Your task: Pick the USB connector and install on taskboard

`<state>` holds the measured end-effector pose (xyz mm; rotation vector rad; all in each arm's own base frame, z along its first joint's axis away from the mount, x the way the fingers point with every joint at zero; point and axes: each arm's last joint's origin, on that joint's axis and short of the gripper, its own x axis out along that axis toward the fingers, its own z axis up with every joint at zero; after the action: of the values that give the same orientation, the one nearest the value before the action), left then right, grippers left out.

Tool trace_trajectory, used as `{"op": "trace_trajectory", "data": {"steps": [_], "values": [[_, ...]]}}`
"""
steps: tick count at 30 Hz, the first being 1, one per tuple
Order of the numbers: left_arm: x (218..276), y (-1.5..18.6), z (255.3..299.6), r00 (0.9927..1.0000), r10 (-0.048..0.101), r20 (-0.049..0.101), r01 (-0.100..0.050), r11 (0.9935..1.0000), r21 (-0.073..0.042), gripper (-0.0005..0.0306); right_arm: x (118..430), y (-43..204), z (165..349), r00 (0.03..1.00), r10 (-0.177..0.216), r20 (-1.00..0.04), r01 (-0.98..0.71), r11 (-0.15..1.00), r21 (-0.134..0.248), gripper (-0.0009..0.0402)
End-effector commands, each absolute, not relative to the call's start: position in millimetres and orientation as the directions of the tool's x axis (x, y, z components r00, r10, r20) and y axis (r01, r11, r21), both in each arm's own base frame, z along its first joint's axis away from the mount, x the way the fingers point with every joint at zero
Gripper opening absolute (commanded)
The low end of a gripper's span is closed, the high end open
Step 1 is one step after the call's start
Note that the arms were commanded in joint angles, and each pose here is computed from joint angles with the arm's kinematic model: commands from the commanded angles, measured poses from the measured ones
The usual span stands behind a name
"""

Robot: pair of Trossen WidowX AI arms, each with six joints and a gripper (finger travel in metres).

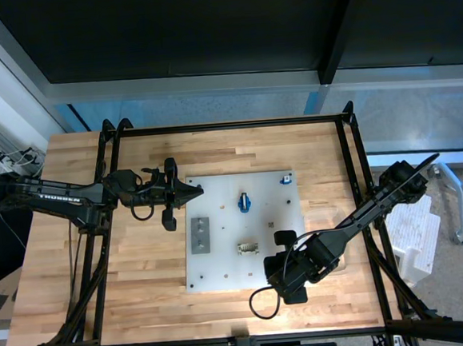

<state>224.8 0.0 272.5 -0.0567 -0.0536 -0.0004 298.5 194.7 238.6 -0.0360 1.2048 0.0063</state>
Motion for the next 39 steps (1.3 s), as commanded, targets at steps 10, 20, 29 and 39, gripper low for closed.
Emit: {"op": "trace_trajectory", "data": {"steps": [10,20,29,39], "values": [[224.9,0.0,272.4,0.99856,0.001,0.054,0.002,0.99842,-0.056,0.0000,296,195,221.2,0.358,0.009,-0.934,-0.029,1.000,-0.001,0.0000],[224.9,0.0,272.4,0.99856,0.001,0.054,0.002,0.99842,-0.056,0.0000,296,195,220.7,0.356,0.012,-0.935,-0.031,1.000,0.001,0.0000],[224.8,0.0,272.6,0.99852,0.001,0.054,0.002,0.99842,-0.056,0.0000,296,195,221.7,0.355,0.013,-0.935,-0.032,0.999,0.001,0.0000],[224.8,0.1,272.6,0.99852,0.001,0.054,0.002,0.99842,-0.056,0.0000,296,195,224.1,0.362,0.022,-0.932,-0.033,0.999,0.011,0.0003]]}}
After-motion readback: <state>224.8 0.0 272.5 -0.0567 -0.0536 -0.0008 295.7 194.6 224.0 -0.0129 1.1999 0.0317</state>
